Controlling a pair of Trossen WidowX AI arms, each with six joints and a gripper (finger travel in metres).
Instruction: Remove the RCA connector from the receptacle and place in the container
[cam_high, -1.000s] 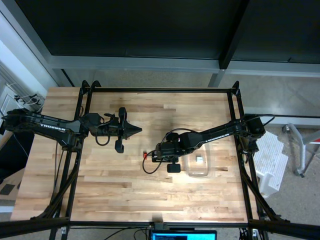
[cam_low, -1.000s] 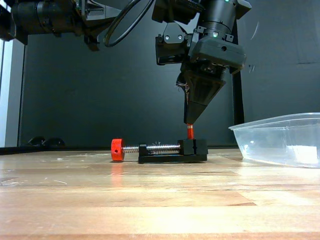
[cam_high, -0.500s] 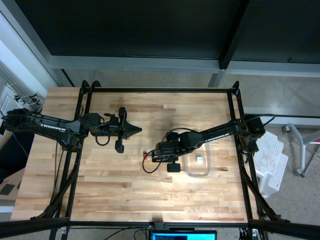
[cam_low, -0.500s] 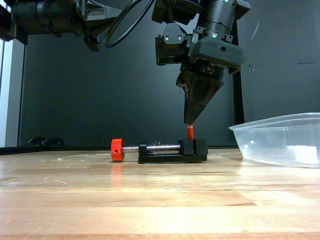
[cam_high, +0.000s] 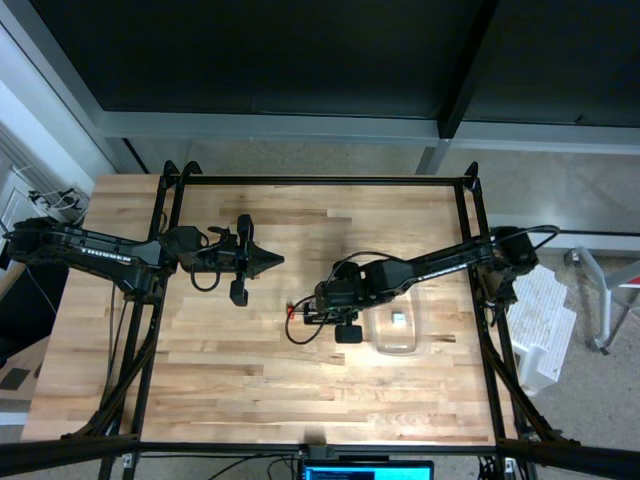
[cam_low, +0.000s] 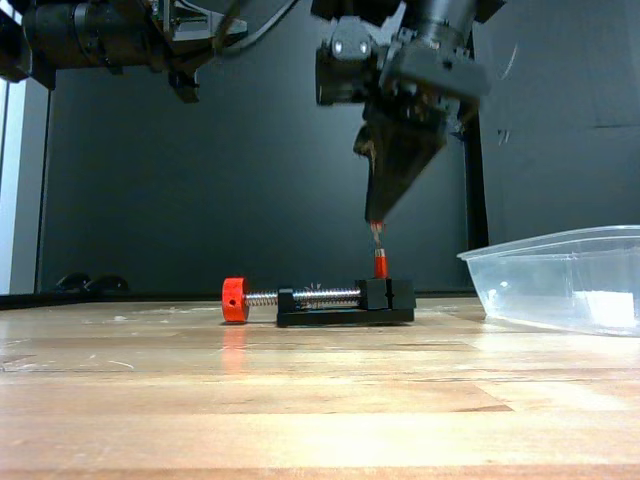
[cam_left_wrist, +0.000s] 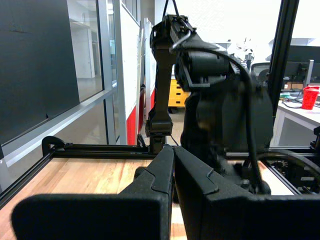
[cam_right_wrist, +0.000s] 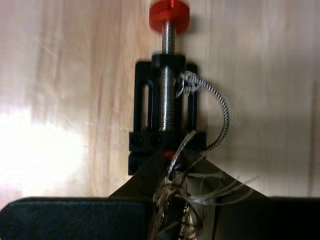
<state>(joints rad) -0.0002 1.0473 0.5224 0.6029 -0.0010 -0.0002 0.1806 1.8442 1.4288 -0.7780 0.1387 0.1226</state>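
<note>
Two grippers are to be accounted for; where is each found?

— The left gripper (cam_high: 278, 260) is held above the tabletop (cam_high: 250, 400), left of centre and pointed right, well apart from the work. Its jaws are pressed together. The right gripper (cam_low: 375, 222) is hung tip-down over the right end of the receptacle (cam_low: 345, 300).

How is the receptacle laid?

— Its long axis is laid left to right across the tabletop. A threaded screw is run along it, and a red knob (cam_low: 234, 299) is carried at the left end. The RCA connector (cam_low: 380, 264) is seated upright at the right end of the block and pointed straight up at the gripper's tip. A small gap is left between connector and tip.

What is held in the right jaws?

— They are pinched together, and frayed strands (cam_right_wrist: 175, 195) are caught between them. A thin pale strand is seen hanging from the tip toward the connector. A braided wire (cam_right_wrist: 222, 112) is looped along one side of the block.

And the container?

— The container (cam_low: 560, 270) is set to the right of the receptacle, near it but not touching, with its long axis run near to far. A small white piece (cam_low: 610, 308) is seen lying inside it.
</note>
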